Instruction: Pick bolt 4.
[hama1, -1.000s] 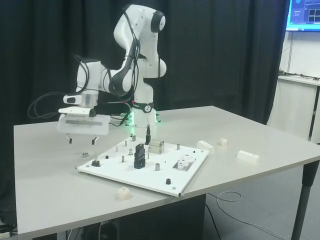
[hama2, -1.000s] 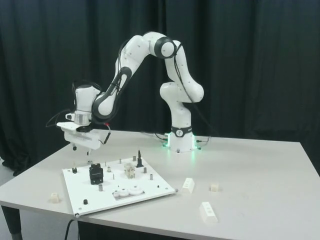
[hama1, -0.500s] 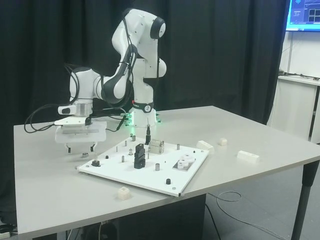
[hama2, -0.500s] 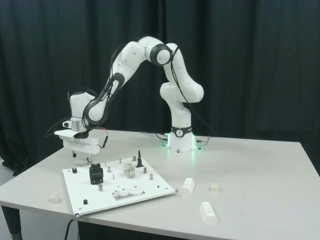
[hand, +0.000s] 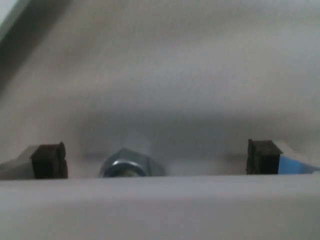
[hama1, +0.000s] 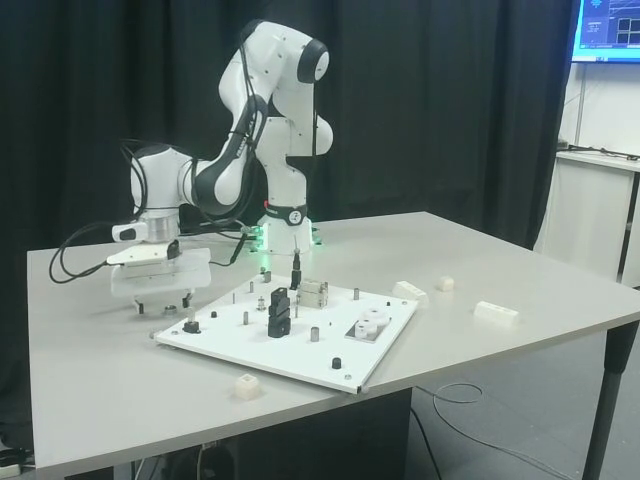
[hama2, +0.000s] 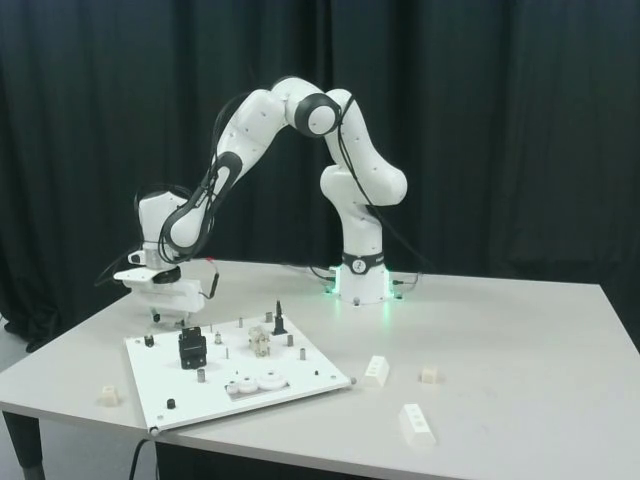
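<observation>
A metal bolt with a hexagonal head (hand: 129, 167) stands on the grey table, seen in the wrist view between my two black fingertips (hand: 49, 161). My gripper (hand: 155, 160) is open, and the bolt sits nearer one finger, touching neither. In the room views the gripper (hama1: 160, 303) (hama2: 165, 317) is low over the table, just off the far left corner of the white board (hama1: 385, 335). The hand hides the bolt in both room views.
The white board (hama2: 300, 385) carries a black block (hama1: 278, 310), two white gears (hama1: 372, 320) and several small pegs. A small white cube (hama1: 247, 385) lies in front of the board. White blocks (hama1: 496, 312) (hama1: 409, 291) lie to its right.
The arm has carried the gripper down and a little to the left, from above the board's corner to just over the table around the bolt.
</observation>
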